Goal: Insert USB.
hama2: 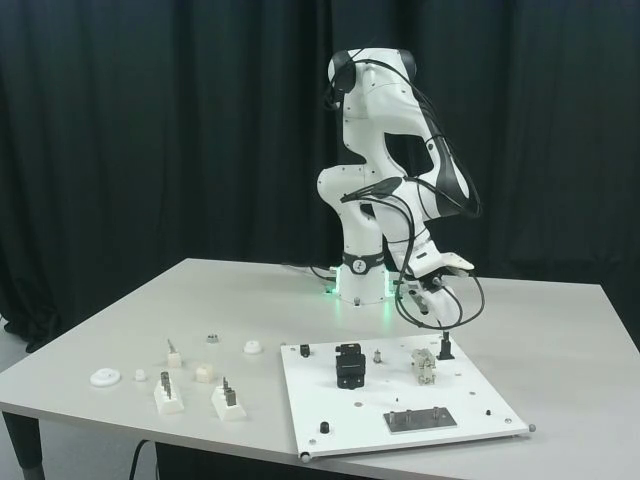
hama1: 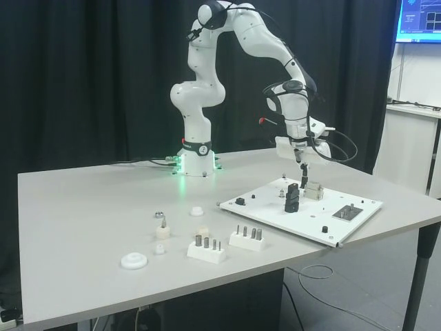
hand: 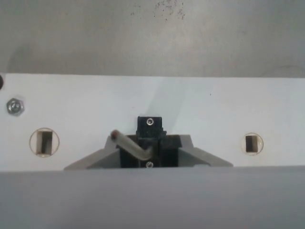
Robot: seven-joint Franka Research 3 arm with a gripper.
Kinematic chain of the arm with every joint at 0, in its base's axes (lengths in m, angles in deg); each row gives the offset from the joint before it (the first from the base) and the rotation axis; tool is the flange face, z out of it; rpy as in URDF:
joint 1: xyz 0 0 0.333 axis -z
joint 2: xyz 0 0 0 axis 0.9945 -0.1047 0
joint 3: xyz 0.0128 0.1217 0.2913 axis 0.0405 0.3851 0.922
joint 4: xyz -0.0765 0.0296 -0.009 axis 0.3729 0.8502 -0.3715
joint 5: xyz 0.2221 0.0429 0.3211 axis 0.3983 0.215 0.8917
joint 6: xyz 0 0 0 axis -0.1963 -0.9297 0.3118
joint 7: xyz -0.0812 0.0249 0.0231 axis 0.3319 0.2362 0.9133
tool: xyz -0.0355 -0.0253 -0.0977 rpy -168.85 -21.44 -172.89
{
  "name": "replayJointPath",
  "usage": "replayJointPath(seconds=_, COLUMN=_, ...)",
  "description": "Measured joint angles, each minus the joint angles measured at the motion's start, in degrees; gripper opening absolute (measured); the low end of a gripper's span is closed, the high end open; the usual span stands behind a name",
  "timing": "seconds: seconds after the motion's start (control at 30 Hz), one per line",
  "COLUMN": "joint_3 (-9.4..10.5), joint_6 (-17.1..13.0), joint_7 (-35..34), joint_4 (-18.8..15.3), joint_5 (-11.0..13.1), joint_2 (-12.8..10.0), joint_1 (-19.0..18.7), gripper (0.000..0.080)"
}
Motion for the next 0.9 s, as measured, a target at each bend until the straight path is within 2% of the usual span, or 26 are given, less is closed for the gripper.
replayJointPath(seconds=0.4, joint_3=0.00, joint_6=-0.4, joint_7=-0.4, joint_4=-0.1, joint_5=-0.1, joint_2=-0.1, joint_1=-0.1, gripper=0.0086)
replayJointPath(seconds=0.43, joint_3=0.00, joint_6=-0.6, joint_7=-0.4, joint_4=-0.1, joint_5=-0.1, joint_2=-0.1, joint_1=-0.2, gripper=0.0126)
replayJointPath(seconds=0.6, joint_3=0.00, joint_6=-1.3, joint_7=-0.4, joint_4=0.0, joint_5=-0.1, joint_2=-0.3, joint_1=-0.3, gripper=0.0126)
replayJointPath(seconds=0.63, joint_3=0.00, joint_6=-1.3, joint_7=-0.5, joint_4=0.1, joint_5=-0.1, joint_2=-0.3, joint_1=-0.3, gripper=0.0389)
replayJointPath(seconds=0.77, joint_3=-0.02, joint_6=-1.2, joint_7=-0.5, joint_4=0.5, joint_5=-0.1, joint_2=-0.2, joint_1=-0.3, gripper=0.0389)
replayJointPath(seconds=0.8, joint_3=-0.04, joint_6=-1.2, joint_7=-0.6, joint_4=0.7, joint_5=-0.1, joint_2=-0.1, joint_1=-0.3, gripper=0.0688)
replayJointPath(seconds=0.9, joint_3=-0.19, joint_6=-1.0, joint_7=-0.7, joint_4=1.0, joint_5=-0.1, joint_2=0.2, joint_1=-0.3, gripper=0.0688)
